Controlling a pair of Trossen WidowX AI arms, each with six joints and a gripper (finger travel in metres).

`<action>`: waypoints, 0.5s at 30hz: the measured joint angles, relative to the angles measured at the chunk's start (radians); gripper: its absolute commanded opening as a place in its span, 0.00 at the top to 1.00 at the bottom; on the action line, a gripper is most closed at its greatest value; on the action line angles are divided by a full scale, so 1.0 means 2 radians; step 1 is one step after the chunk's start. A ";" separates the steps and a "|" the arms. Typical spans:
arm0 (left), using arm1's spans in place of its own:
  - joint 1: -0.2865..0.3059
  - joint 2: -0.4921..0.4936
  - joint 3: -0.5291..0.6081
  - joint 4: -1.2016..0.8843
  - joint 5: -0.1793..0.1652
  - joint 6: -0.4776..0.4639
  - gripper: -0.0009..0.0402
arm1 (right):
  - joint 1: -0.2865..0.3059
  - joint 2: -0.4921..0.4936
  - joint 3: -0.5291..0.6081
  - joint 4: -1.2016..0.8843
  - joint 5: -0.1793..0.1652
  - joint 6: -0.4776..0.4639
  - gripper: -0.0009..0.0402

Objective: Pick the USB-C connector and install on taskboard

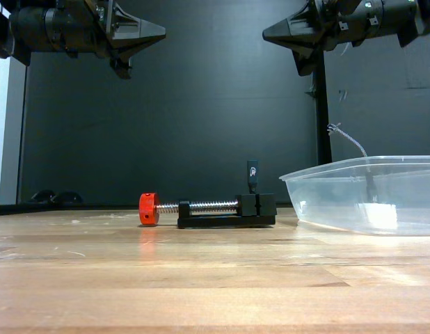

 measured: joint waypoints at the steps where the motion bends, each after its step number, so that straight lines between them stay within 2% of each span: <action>1: 0.000 0.000 0.000 0.000 0.000 0.000 0.98 | 0.001 0.000 0.008 -0.023 -0.005 0.000 0.98; 5: 0.000 0.000 0.000 0.000 0.000 0.000 0.98 | 0.006 0.001 0.043 -0.124 -0.011 0.006 0.98; 15: 0.000 0.000 0.000 0.000 0.000 0.000 0.98 | 0.017 0.002 0.103 -0.309 -0.008 0.017 0.98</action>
